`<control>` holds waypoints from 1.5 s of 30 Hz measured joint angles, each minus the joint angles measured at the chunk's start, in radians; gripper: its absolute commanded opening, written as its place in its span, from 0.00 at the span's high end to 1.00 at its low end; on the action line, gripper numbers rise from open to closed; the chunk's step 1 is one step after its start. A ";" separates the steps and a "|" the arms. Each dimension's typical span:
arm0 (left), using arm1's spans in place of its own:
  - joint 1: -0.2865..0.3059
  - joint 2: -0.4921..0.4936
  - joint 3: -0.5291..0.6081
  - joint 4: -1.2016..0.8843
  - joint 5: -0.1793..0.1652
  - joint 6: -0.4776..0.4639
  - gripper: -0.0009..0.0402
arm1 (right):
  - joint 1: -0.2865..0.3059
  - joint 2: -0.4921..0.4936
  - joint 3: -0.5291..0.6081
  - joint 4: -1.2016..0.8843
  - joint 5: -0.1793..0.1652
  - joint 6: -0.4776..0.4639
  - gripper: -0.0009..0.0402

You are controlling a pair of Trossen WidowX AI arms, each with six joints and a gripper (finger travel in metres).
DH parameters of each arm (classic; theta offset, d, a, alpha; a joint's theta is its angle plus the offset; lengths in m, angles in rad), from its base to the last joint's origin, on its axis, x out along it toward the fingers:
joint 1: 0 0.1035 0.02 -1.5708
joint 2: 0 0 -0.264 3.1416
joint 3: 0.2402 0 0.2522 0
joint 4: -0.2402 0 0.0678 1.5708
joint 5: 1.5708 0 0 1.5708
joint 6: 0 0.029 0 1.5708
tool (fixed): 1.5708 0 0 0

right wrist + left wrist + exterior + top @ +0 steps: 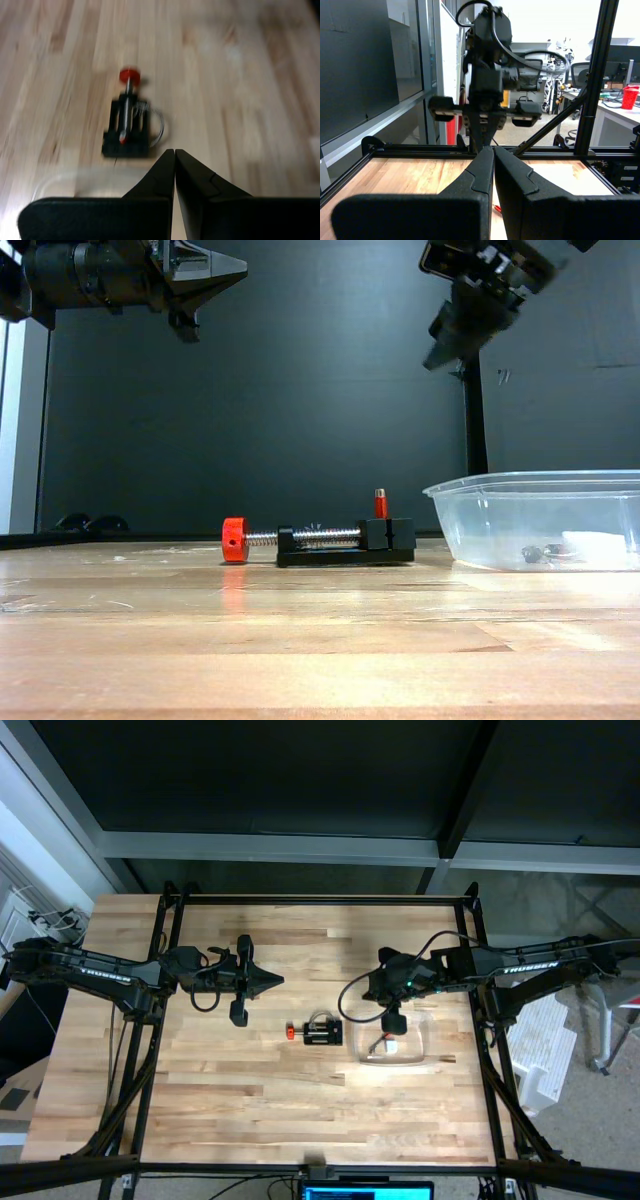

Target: Remove the RCA connector from the receptacle and place in the container

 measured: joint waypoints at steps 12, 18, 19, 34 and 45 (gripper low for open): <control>0.000 0.000 0.000 0.000 0.000 0.000 0.98 | -0.071 -0.057 -0.066 0.379 -0.134 -0.047 0.98; 0.000 0.000 0.000 0.000 0.000 0.000 0.98 | -0.096 -0.058 -0.116 0.605 -0.181 -0.047 0.98; 0.000 0.000 0.000 0.000 0.000 0.000 0.98 | -0.096 -0.058 -0.119 0.627 -0.179 -0.047 0.98; 0.000 0.000 0.000 0.000 0.000 0.000 0.98 | -0.089 -0.058 -0.229 0.893 -0.155 -0.043 0.98; 0.000 0.000 0.000 0.000 0.000 0.000 0.98 | -0.087 -0.059 -0.338 1.083 -0.146 -0.001 0.98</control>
